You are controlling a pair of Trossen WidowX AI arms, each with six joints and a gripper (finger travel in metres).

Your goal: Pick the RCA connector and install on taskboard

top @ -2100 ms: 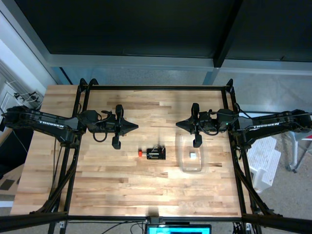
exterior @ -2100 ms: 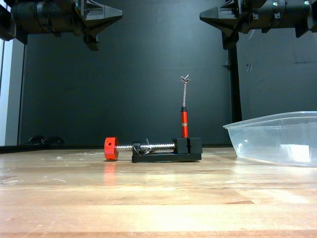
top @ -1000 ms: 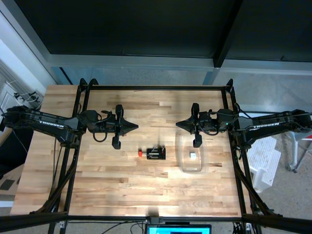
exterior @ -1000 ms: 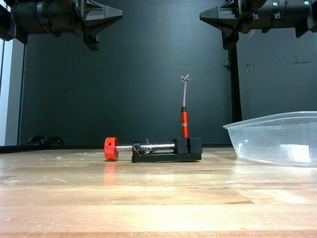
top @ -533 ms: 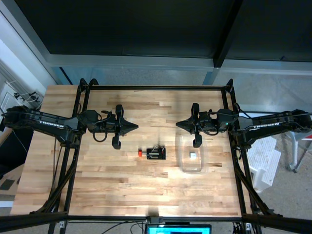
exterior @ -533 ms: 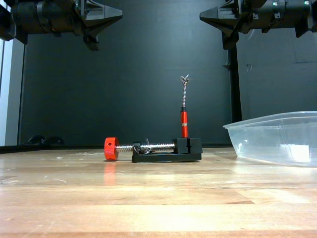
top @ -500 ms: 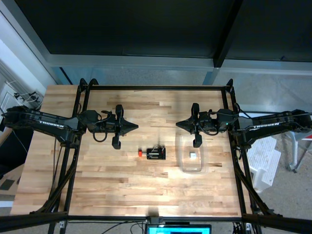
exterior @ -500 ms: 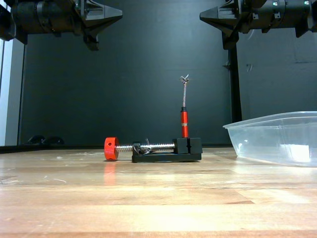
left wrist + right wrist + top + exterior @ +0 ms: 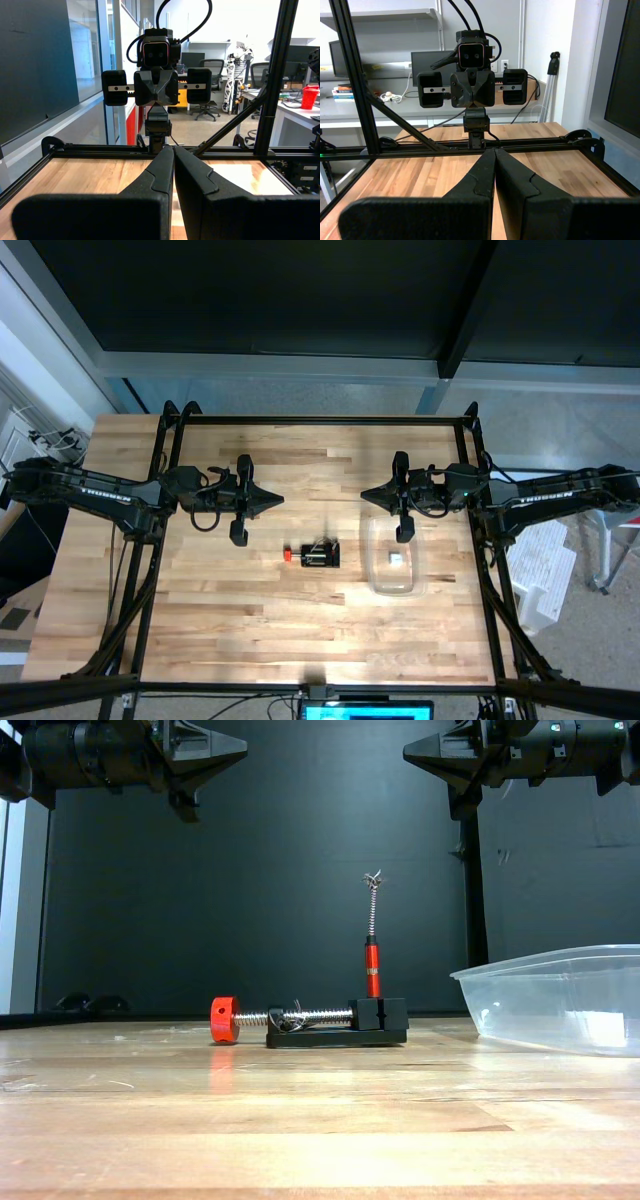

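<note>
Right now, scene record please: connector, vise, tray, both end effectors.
vise: black, on the table, red knob toward the left arm's side
RCA connector: upright on the vise's stub, braided cable rising from it, nothing holding it
clear tray: right of vise; white block inside
left end effector: shut, empty, raised, apart from everything
right end effector: shut, empty, raised near the tray's far end

The left arm and right arm are matte black, with white TROSSEN lettering and looping black cables. The left gripper, beyond and left of the vise, and the right gripper, beyond and right of it, have tapered black wedge fingers.
</note>
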